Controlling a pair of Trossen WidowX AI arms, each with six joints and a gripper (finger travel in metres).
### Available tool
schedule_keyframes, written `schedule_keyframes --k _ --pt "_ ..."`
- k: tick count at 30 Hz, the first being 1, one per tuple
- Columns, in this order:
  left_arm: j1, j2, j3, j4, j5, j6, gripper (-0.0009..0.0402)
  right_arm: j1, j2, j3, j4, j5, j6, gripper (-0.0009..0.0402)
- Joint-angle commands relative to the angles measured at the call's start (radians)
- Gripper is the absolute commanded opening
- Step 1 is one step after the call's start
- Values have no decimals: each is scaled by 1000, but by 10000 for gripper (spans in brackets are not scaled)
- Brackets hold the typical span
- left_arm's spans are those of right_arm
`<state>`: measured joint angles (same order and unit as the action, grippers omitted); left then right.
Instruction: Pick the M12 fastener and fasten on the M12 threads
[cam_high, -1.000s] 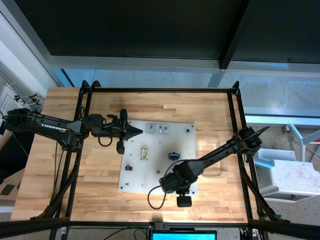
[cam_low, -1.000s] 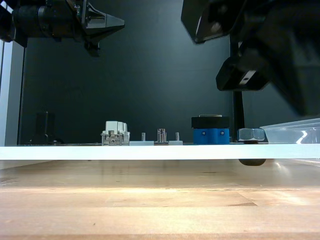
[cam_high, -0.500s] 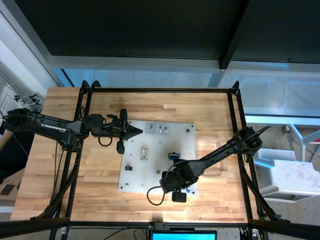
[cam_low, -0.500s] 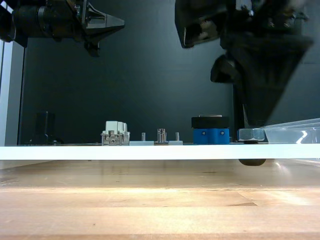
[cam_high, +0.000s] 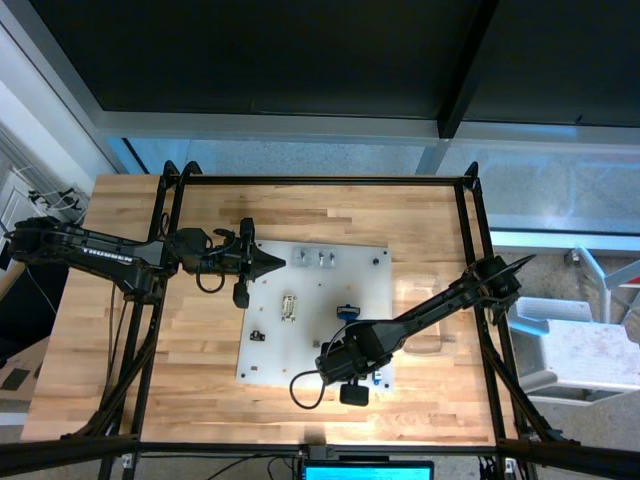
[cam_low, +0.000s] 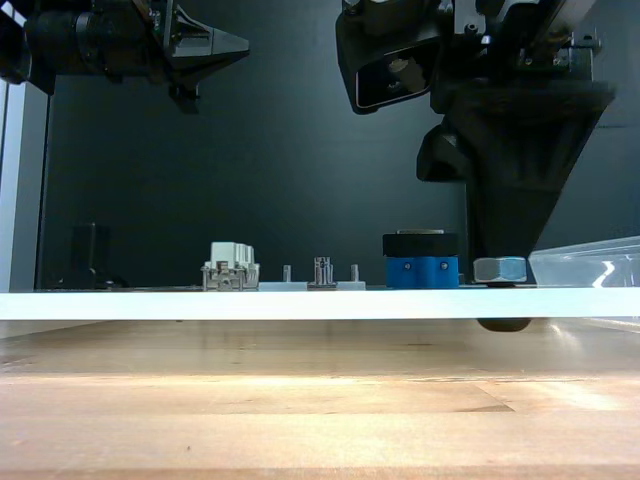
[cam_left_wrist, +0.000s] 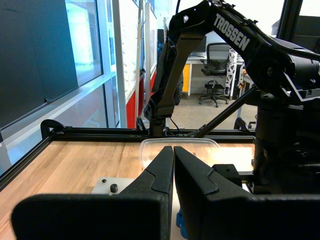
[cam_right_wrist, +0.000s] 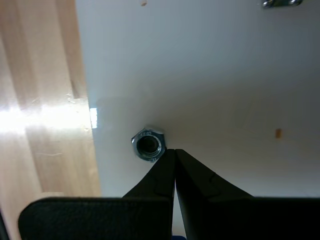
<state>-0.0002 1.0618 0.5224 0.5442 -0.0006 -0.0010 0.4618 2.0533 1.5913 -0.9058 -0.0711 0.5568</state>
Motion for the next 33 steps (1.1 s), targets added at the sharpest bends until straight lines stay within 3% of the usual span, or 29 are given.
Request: schedule_keyframes --k 1,2,3,10,13,18,20,33 --pt "0 0 0 0 0 0 0 1 0 0 13 -183 -71 0" --pt "0 0 0 0 0 0 0 1 -2 0 8 -203 -83 0" --pt "0 0 0 0 0 0 0 1 -3 0 1 -201 -92 0" --pt "0 0 0 0 0 0 0 1 -6 0 -6 -166 -89 0" --pt "0 0 0 0 0 0 0 1 -9 5 -5 -105 -65 0" --pt "0 0 0 0 0 0 0 -7 -11 21 -7 29 -28 0" --pt "0 0 0 0 0 0 0 -11 -11 20 -9 57 -15 0" --pt "0 0 0 0 0 0 0 -13 30 18 11 58 -14 0"
